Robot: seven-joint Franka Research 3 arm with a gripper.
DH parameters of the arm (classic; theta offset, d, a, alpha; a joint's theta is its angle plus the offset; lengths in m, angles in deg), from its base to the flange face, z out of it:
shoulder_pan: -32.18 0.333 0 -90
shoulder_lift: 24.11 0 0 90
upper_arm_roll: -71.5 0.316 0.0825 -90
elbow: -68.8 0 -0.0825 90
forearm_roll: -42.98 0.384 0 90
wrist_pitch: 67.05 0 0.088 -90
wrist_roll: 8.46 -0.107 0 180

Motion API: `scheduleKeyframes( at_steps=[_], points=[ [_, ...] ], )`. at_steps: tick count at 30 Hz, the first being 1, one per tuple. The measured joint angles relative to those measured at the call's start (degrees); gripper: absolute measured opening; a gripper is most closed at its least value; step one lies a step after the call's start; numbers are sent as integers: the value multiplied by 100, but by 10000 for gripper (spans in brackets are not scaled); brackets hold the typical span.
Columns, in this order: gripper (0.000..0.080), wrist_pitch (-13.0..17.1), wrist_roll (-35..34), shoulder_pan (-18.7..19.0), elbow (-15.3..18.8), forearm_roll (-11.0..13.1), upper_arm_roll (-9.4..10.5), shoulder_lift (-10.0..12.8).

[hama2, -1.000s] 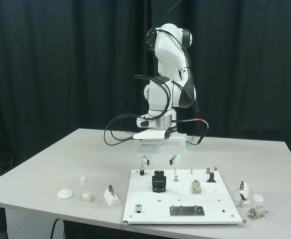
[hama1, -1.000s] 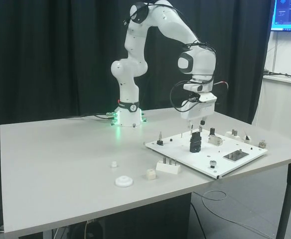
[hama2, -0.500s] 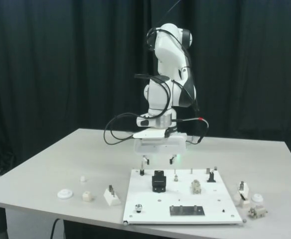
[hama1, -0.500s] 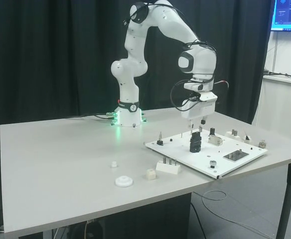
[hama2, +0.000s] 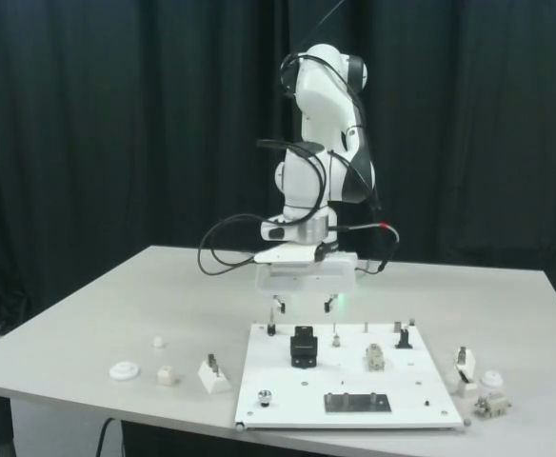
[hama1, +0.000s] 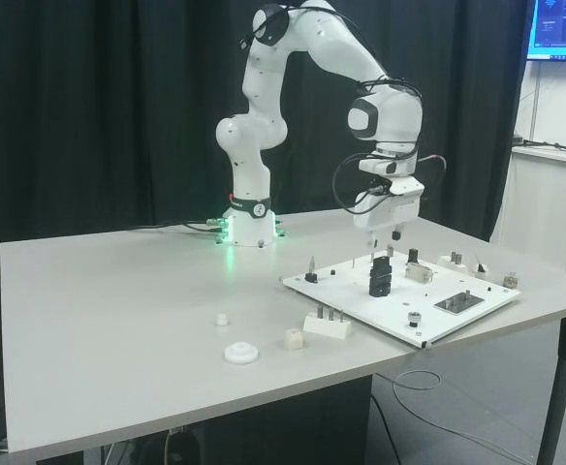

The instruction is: Pick square peg 2.

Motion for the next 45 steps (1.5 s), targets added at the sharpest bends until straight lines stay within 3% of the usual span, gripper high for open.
scheduleKeyframes(
  at_steps=[10,23,45],
  points=[
    [800,-96,139,0,-113,-119,-5,-3],
    [800,-109,1011,-150,-342,-321,-137,39],
    [800,-113,2862,-842,-748,-285,-170,461]
  ],
)
